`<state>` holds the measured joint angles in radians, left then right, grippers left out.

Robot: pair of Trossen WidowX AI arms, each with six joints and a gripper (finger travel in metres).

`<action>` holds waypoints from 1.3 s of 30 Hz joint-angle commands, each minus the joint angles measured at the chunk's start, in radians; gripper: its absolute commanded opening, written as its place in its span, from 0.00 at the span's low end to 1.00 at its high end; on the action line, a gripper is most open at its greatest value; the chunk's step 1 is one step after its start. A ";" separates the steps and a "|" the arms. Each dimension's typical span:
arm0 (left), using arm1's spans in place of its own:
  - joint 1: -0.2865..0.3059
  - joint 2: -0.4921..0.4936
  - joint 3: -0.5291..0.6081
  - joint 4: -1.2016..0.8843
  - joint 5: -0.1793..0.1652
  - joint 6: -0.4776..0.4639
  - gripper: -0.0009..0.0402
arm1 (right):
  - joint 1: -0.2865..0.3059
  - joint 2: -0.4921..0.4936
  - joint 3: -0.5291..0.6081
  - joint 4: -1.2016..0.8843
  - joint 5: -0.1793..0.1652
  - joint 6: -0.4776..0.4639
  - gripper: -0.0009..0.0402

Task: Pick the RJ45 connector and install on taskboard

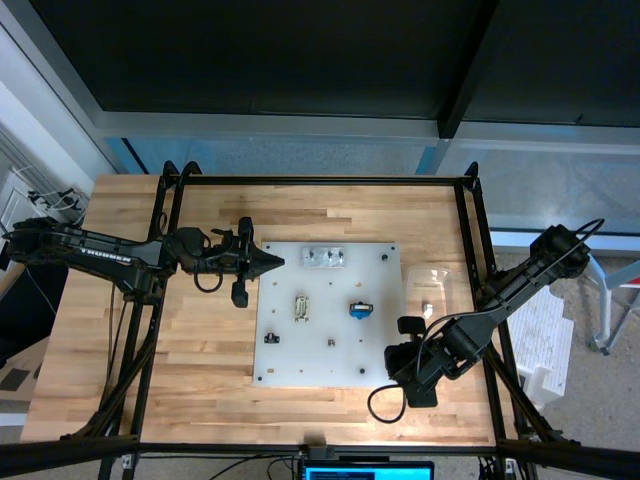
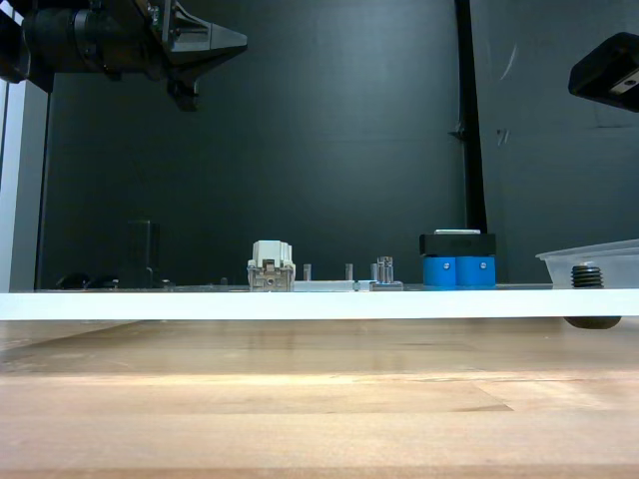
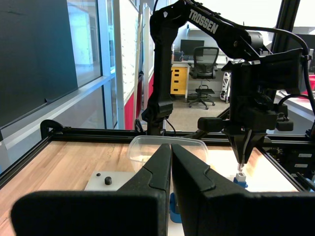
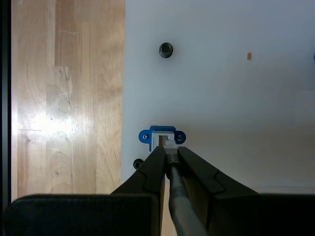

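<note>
My right gripper [image 4: 170,155] is shut on the RJ45 connector [image 4: 167,142], a pale plug with a grey cable running back between the fingers. The plug's tip sits at a small blue socket [image 4: 162,136] near the taskboard's [image 4: 221,98] edge. From the left wrist view, the right gripper [image 3: 241,160] points straight down with the connector [image 3: 240,175] just above the blue fitting. In the high view the right gripper [image 1: 405,368] hangs over the taskboard's [image 1: 300,360] near right corner. My left gripper [image 1: 272,262] is shut and empty, held high beside the board's far left edge.
A clear plastic tray [image 1: 440,290] lies on the wood just right of the board. Mounted on the board are a blue and black fitting [image 1: 360,310], a pale connector block [image 1: 300,307] and a silver fitting [image 1: 325,258]. A black frame rings the table.
</note>
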<state>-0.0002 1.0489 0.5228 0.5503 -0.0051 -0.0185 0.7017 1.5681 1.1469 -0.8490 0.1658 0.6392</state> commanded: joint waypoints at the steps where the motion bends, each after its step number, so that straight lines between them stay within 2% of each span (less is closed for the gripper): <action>1: 0.000 0.000 0.000 0.000 0.000 0.000 0.02 | 0.002 0.011 -0.001 0.003 0.001 0.000 0.02; 39: 0.000 0.000 0.000 0.000 0.000 0.000 0.02 | 0.006 0.062 -0.032 0.062 -0.002 0.009 0.02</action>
<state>-0.0002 1.0489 0.5228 0.5499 -0.0048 -0.0189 0.7071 1.6253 1.1179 -0.7853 0.1707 0.6483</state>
